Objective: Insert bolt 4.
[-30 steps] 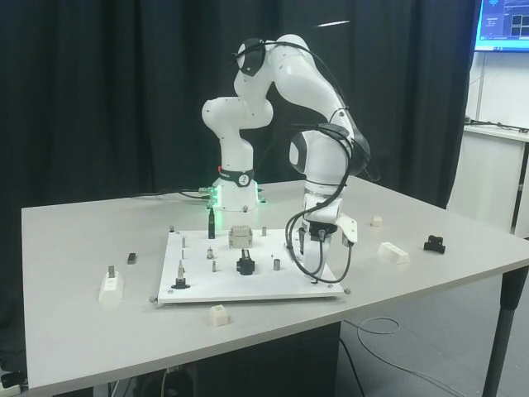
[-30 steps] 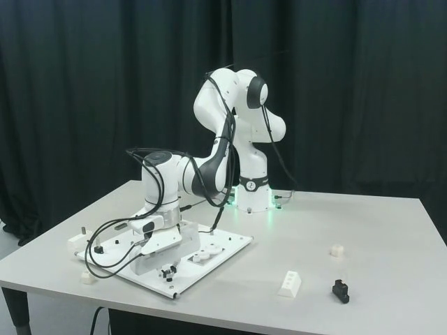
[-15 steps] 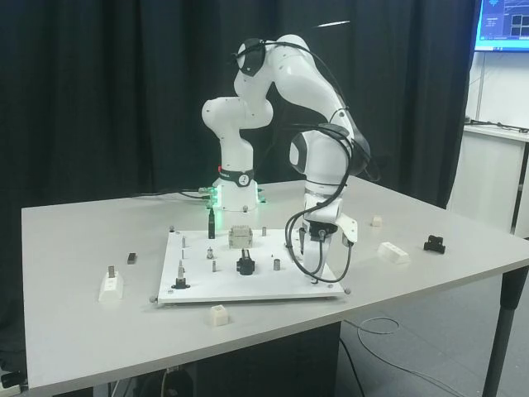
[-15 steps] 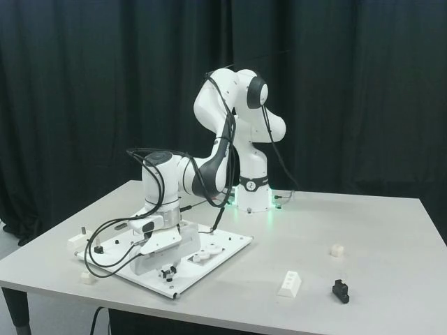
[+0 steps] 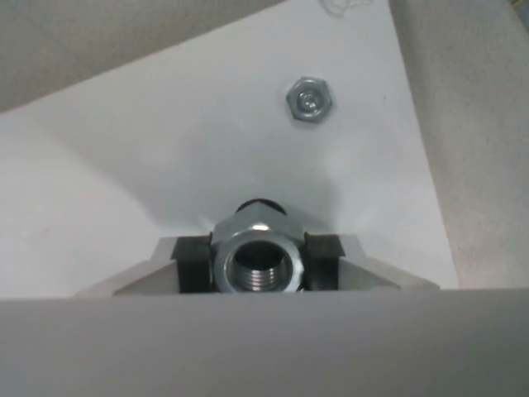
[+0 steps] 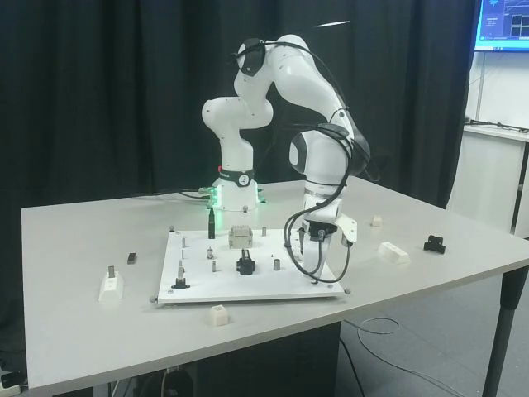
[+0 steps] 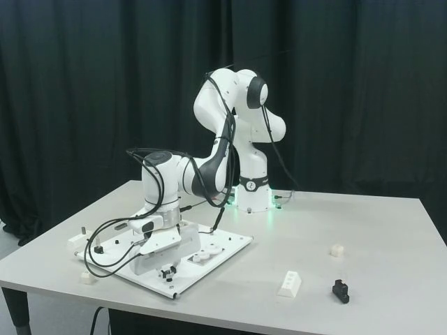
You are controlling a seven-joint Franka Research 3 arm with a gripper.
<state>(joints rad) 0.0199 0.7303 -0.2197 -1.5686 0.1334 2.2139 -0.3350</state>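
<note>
Black curtains close off the room behind your grey table (image 6: 74, 248). From the first room view, the white board (image 6: 256, 281) lies near the table's front edge, and the gripper (image 6: 318, 248) hangs low over the board's corner nearest the front edge; open tabletop stretches away on both sides. Nothing has visibly shifted since half a second ago.

Your second room view shows the arm (image 7: 209, 167) bent down over the same board corner (image 7: 174, 289), with bare table between it and the small white block (image 7: 289, 284).

Your wrist view shows the gripper (image 5: 257, 265) clamped narrowly on bolt 4 (image 5: 253, 260), a shiny hex-headed piece with a threaded bore, just above the board. A hex nut (image 5: 309, 99) sits nearby.
</note>
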